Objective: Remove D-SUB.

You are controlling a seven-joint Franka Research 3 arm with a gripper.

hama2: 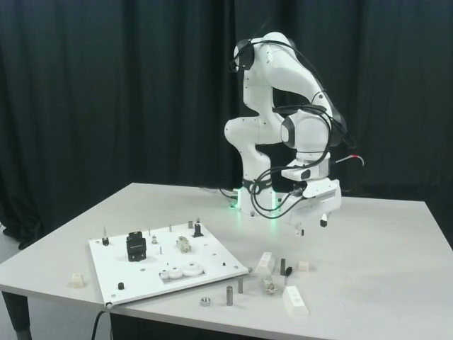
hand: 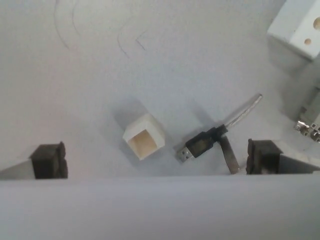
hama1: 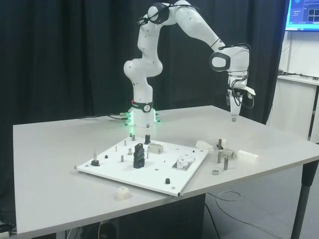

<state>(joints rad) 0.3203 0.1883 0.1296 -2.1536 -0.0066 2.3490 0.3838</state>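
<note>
My claw (hama1: pixel 233 118) hangs open and empty over bare grey surface (hama1: pixel 50 149) with free room around, well apart from the D-SUB (hama1: pixel 156 148) on the white board (hama1: pixel 149 180).

A small white cube (hand: pixel 144 136) lies on the grey table (hand: pixel 200 65) beside a black USB plug (hand: pixel 199 145); a white block (hand: pixel 296 26) sits well apart

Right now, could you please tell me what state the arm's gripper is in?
Gripper: jaws open, holding nothing, hovering above the grey table over a USB plug and a small white block.
</note>
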